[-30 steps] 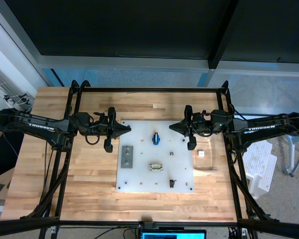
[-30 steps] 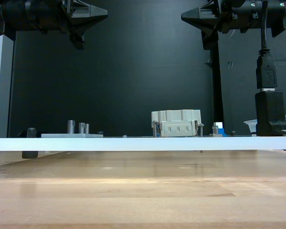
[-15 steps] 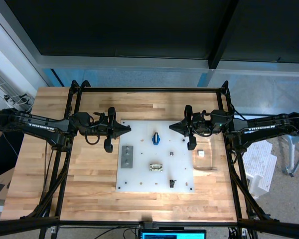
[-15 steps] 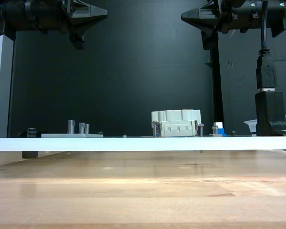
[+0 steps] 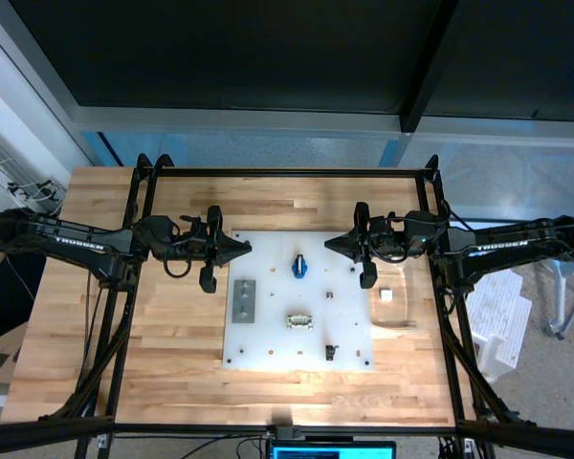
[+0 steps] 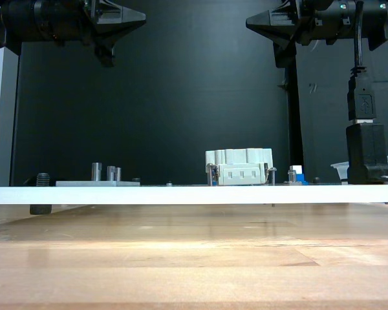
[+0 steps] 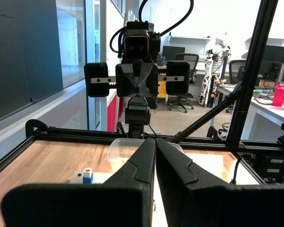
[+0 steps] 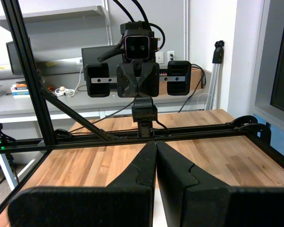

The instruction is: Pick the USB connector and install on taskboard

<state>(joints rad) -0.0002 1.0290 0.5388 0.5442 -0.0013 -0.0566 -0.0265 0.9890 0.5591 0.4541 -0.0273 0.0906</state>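
From above, you see the left gripper [image 5: 246,247] hanging over the far left corner of the taskboard [image 5: 268,339] and the right gripper [image 5: 328,243] over its far edge, right of centre. At table height, the USB connector [image 6: 361,103] seems to stand upright in the black socket [image 6: 366,158] by the taskboard's near right corner. Each wrist camera shows you that arm's fingers pressed together, gripping nothing.
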